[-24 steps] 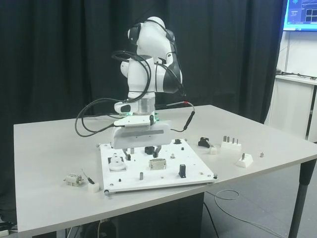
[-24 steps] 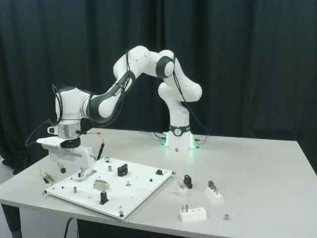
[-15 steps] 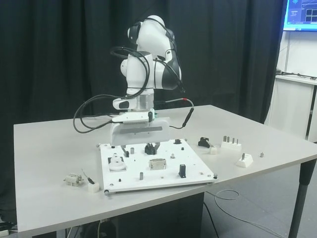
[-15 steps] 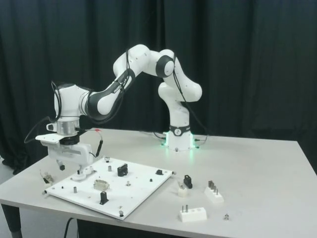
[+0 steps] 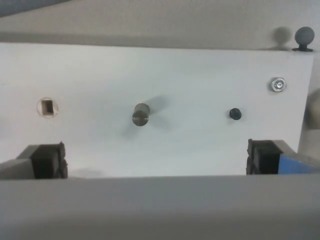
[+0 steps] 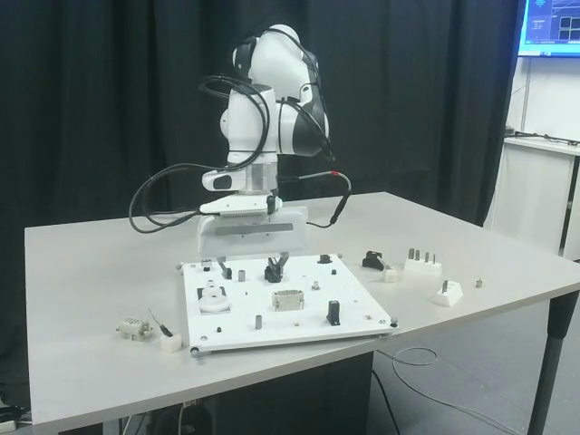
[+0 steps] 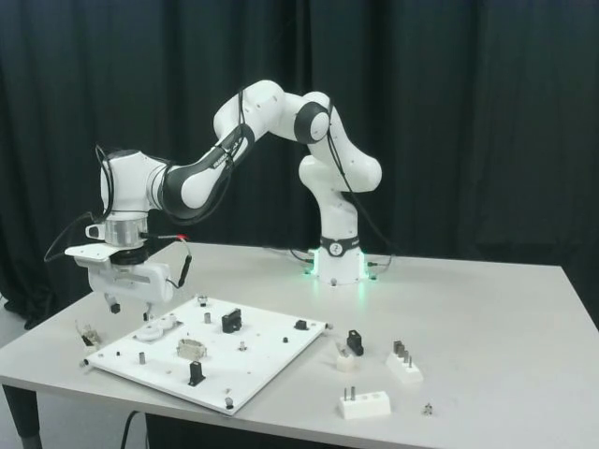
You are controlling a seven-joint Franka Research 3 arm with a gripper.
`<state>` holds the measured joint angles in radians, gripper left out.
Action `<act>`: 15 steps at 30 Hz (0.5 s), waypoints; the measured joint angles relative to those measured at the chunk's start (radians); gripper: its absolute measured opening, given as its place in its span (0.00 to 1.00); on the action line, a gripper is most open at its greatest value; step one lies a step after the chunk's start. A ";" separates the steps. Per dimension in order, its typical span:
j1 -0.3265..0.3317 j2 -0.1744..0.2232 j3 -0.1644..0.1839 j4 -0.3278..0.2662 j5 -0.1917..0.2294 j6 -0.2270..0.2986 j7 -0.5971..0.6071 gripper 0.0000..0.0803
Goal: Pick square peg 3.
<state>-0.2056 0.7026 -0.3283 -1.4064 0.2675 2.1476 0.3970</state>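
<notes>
My gripper (image 5: 155, 159) hangs above the white board (image 5: 200, 70) with jaws spread wide and nothing between them; one black fingertip (image 5: 47, 160) shows at lower left of the wrist frame, the other at lower right. A grey peg (image 5: 140, 114) stands upright on the board just left of frame centre, clear of both fingertips; I cannot tell whether it is square peg 3. A square socket (image 5: 47, 106) lies at left, a black knob (image 5: 235, 114) at right.

In the first room view my gripper (image 6: 251, 256) sits left of centre, over the board's far left part on the grey table (image 6: 82, 272).
</notes>
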 joint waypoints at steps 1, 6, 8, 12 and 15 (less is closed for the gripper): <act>0.000 -0.001 -0.001 0.000 0.000 -0.001 0.000 1.00; 0.001 -0.007 -0.004 0.001 0.000 -0.013 -0.001 1.00; 0.001 -0.008 -0.004 0.001 0.000 -0.018 -0.001 1.00; 0.005 -0.013 -0.005 0.002 0.001 -0.034 -0.001 1.00; 0.012 -0.017 -0.004 0.002 0.004 -0.044 -0.001 1.00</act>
<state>-0.1938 0.6859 -0.3327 -1.4042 0.2711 2.1032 0.3961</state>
